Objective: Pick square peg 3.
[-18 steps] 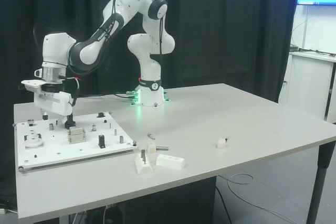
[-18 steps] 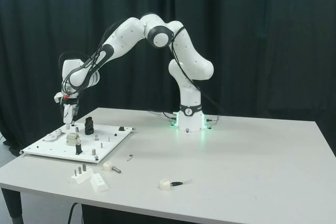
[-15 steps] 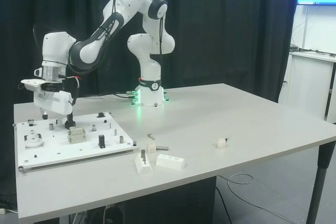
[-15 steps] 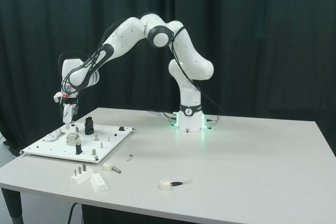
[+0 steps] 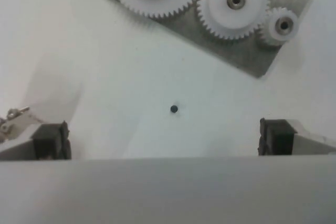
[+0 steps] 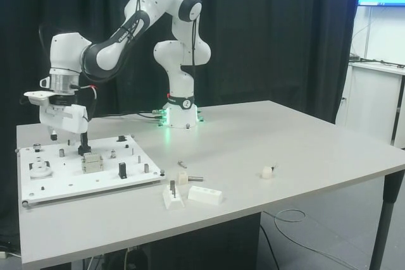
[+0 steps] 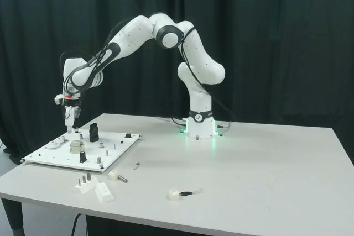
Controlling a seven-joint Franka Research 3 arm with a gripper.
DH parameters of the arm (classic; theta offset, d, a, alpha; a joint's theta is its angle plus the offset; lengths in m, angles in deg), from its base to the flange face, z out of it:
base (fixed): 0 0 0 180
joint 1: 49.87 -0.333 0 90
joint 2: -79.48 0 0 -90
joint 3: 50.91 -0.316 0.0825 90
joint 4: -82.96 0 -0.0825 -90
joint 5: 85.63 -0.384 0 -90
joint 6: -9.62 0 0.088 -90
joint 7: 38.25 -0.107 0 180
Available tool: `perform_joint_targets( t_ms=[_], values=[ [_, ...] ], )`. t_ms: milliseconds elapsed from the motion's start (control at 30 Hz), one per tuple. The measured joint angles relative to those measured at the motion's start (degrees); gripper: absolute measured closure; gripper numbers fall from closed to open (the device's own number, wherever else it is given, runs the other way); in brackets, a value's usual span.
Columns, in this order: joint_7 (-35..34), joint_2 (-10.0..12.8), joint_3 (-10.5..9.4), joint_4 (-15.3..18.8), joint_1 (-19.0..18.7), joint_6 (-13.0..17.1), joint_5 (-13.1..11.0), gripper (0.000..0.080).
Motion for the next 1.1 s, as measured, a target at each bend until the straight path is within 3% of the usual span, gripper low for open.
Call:
perform_joint_targets(
  t_ms=[467, 1100],
  values=[
    [0.0, -3.0, 0.08, -0.2, -0.4, -2.3, 2.6, 0.0003],
    [0.0, -5.0, 0.16, -0.2, -1.3, -3.8, 4.2, 0.0003]
  ],
)
